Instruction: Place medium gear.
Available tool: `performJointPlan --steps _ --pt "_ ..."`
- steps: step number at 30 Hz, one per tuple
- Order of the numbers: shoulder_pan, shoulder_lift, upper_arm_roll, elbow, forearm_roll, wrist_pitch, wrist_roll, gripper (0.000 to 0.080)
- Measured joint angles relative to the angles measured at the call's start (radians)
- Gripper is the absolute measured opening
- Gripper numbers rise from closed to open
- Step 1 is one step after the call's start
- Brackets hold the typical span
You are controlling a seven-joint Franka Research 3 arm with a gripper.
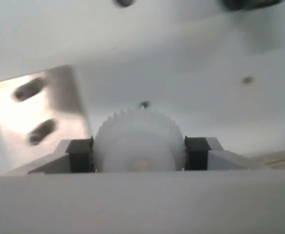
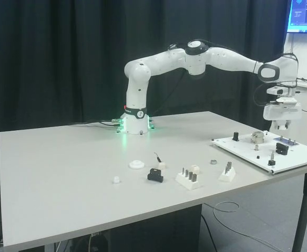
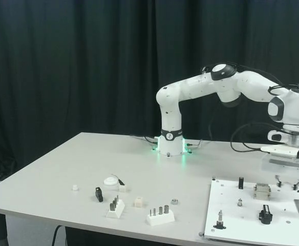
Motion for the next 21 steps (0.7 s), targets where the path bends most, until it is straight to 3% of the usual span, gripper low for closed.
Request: performJointPlan --steps 9,21 --pt "-0.034 -0.001 -0.051 -0.009 -0.079 -0.141 -0.094 0.0397" --pt "-0.089 -0.004 -0.062 -0.051 -0.179 -0.245 -0.238 0.0397"
